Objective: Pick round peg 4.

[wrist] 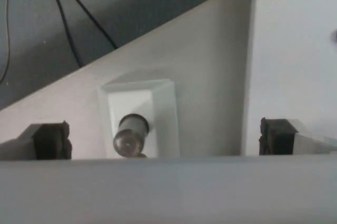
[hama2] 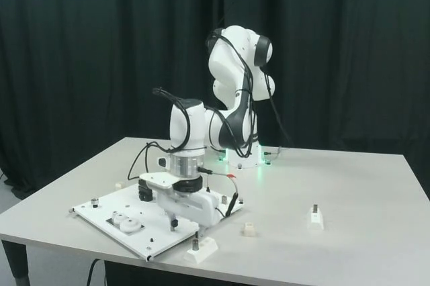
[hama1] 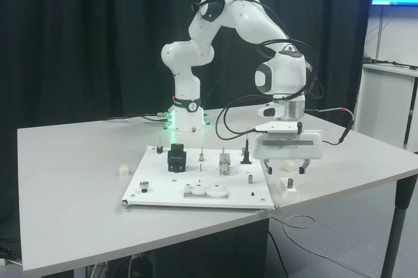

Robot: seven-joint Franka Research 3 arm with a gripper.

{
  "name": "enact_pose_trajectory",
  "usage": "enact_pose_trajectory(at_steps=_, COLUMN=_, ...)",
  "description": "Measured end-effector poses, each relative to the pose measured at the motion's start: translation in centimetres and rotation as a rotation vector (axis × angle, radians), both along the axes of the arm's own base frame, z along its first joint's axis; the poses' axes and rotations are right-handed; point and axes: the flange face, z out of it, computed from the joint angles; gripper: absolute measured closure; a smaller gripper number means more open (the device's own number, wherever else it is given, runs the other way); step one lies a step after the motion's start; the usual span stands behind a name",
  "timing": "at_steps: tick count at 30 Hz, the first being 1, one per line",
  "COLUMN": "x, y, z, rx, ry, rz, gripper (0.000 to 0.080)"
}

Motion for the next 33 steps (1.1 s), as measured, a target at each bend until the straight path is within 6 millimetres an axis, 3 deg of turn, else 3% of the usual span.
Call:
enact_pose_trajectory(at_steps=18, x=0.5, y=2.0, z=-2.9, rx=-0.001, ry=0.028, rz=0.016, gripper=0.0003)
enact_pose_trajectory(at_steps=33, x=0.6, y=2.4, z=-3.2, rx=-0.012, ry=0.032, rz=0.031, gripper=0.0003)
